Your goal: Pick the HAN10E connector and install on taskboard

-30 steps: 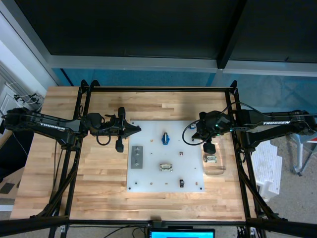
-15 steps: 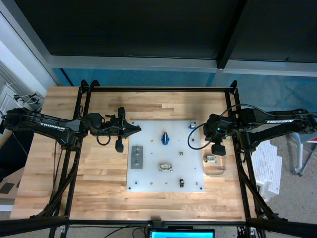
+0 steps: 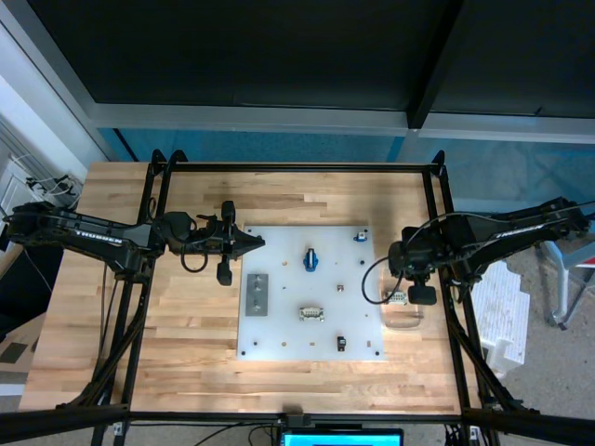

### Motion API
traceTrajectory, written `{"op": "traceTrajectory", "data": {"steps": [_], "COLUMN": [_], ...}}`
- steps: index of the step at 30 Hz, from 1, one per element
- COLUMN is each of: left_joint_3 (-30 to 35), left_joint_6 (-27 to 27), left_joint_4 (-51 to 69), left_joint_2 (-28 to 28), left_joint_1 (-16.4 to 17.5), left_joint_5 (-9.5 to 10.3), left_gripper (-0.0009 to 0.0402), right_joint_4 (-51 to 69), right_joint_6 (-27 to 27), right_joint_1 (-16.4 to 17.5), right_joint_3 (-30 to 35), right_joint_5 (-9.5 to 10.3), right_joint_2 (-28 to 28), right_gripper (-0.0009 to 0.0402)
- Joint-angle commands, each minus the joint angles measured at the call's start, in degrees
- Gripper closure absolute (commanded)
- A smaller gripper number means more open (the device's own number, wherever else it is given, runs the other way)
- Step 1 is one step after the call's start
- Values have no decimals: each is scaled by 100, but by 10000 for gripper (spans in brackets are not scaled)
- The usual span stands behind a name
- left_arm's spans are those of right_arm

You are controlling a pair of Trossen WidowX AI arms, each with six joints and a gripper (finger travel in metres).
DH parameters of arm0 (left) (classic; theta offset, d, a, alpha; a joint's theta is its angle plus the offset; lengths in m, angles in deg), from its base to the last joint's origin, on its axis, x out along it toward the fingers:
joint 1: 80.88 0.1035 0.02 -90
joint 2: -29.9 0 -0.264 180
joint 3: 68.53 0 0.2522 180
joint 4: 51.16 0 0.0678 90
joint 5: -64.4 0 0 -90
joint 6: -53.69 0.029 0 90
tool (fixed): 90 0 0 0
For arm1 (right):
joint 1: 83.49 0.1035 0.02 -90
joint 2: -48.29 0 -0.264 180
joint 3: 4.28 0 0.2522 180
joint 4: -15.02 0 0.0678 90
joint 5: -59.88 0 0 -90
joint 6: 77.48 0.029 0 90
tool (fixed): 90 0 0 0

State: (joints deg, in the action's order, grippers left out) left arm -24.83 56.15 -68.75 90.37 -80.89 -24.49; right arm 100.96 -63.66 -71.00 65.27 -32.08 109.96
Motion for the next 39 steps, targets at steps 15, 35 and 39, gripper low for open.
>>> {"op": "traceTrajectory", "data": {"steps": [15,35,39], "left_joint_3": [2,2,2], "left_joint_6": [0,0,0], "left_joint_4": [-2,-2,-2], "left_joint_2": [2,2,2], "left_joint_1": [2,0,0], "left_joint_5": [-2,-2,-2], "left_gripper": [392,392,392], "right_joint_4": [20,-942,-1080], "right_joint_6": [398,660,678], "right_joint_1": [295,557,651], "right_joint_3": [-55,-765,-868], "right_joint_5": [-4,-9,-7], "right_joint_2": [564,820,861], "right_gripper": [285,110,100]}}
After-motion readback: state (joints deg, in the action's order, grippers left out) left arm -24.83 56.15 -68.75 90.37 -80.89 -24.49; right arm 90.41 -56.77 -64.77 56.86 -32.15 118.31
